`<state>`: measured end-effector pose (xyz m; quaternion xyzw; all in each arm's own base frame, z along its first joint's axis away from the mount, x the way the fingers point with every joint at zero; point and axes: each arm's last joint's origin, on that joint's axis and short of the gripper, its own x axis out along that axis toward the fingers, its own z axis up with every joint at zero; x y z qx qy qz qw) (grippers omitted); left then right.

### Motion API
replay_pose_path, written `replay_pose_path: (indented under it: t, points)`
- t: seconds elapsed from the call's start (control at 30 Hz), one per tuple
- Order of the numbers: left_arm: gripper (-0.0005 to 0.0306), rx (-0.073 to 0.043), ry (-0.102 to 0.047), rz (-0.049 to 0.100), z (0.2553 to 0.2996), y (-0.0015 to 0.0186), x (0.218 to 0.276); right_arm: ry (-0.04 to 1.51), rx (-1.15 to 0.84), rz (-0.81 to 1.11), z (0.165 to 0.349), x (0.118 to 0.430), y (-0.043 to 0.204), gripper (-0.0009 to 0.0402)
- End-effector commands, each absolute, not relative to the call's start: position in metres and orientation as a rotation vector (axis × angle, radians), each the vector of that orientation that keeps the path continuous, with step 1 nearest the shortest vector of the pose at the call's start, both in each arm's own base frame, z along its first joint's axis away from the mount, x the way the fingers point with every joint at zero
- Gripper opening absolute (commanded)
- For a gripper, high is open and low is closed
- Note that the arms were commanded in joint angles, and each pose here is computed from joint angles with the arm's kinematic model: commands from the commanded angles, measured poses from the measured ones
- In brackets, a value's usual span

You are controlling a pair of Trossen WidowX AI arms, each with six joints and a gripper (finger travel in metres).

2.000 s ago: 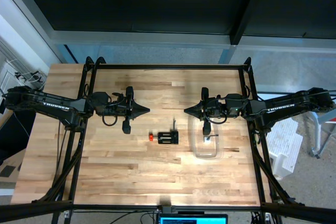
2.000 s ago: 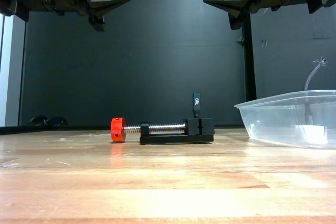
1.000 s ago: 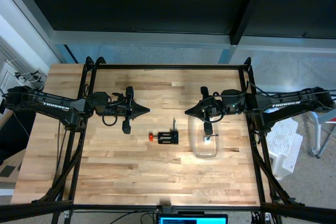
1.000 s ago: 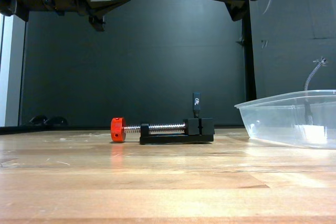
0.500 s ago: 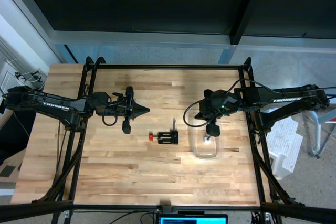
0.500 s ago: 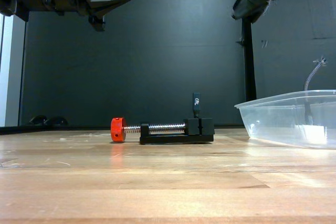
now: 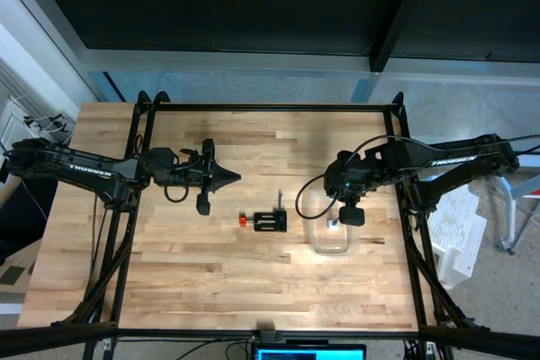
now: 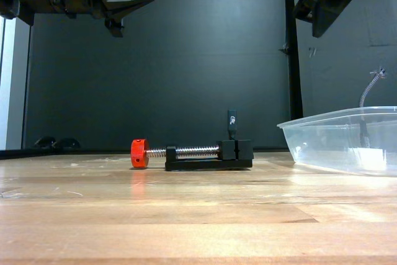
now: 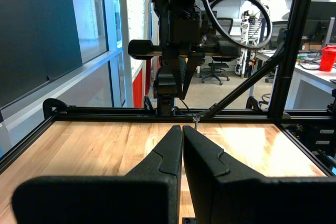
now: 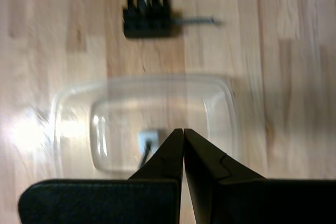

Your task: Pick the USB-C connector and install on taskboard

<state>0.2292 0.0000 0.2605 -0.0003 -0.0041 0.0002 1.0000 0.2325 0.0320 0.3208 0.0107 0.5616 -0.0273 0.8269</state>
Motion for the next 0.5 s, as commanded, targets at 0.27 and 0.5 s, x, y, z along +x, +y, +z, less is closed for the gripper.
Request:
replay_pose_path:
  t: [0.27,0.5]
  points:
    - [0.0,-0.001,-0.008,0.0,0.2605,0.0,0.2292,1.286,0.003,-0.04,0.317,0.239,0.048,0.0]
    - [0.0,-0.001,-0.008,0.001,0.2605,0.0001,0.2292,1.315,0.005,-0.042,0.311,0.237,0.055,0.0]
